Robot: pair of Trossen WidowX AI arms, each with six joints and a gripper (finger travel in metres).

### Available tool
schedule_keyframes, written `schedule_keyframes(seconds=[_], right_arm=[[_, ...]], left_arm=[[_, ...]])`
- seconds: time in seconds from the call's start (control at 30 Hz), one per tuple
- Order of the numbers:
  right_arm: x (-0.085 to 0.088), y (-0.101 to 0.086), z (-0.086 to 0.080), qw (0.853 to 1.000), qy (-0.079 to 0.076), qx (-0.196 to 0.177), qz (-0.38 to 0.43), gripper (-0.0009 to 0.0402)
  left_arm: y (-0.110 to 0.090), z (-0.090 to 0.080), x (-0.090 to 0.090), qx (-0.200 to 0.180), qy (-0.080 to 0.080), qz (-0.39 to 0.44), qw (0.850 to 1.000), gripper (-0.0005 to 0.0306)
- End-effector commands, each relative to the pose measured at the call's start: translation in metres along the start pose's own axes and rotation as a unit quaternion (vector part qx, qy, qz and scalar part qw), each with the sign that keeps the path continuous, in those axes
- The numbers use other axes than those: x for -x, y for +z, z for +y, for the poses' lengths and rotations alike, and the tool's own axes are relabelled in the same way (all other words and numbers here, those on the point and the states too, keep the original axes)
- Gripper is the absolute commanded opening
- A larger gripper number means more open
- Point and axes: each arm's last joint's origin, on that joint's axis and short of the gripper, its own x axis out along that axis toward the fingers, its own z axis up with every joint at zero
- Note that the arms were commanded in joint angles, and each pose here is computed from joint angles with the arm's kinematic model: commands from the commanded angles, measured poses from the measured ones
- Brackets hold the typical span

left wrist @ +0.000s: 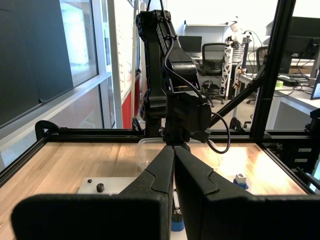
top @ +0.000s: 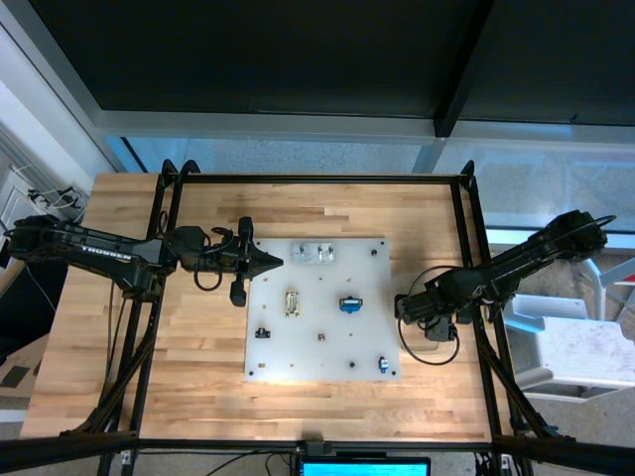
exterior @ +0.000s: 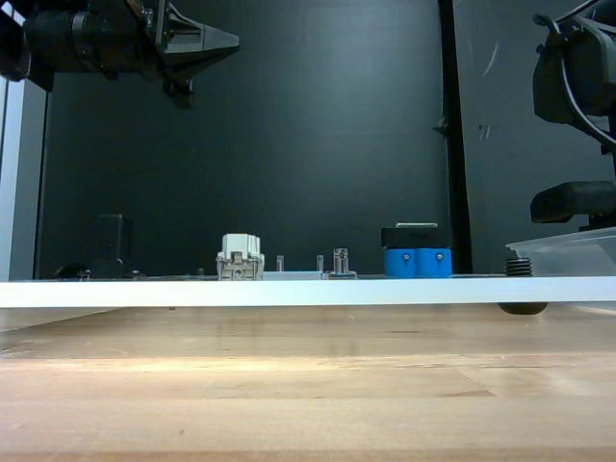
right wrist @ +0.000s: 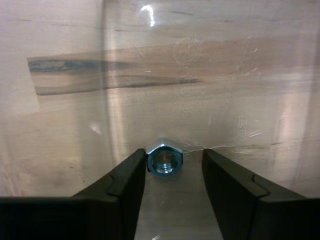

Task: Pick the M12 fastener and fasten on the M12 threads

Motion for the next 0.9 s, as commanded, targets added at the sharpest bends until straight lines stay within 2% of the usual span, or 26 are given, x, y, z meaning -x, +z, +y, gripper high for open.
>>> schedule_keyframes(seconds=[0.03,0.43,0.7,0.9], right_arm=[[-0.001,0.000,0.001,1.000,0.004,0.000,0.000,0.0118],[-0.001,0.001,0.001,1.000,0.006,0.000,-0.013,0.0052],[0.002,0.001,-0.001,1.000,0.002,-0.006,-0.013,0.0038],[0.016,0.004,-0.006,1.000,0.000,-0.016,-0.014,0.0036]], left_arm=[[0.000,0.000,0.000,0.000,0.000,0.000,1.000,0.0000],[0.000,0.000,0.000,0.000,0.000,0.000,1.000,0.0000],[0.000,0.000,0.000,0.000,0.000,0.000,1.000,0.0000],[0.000,0.000,0.000,0.000,0.000,0.000,1.000,0.0000]])
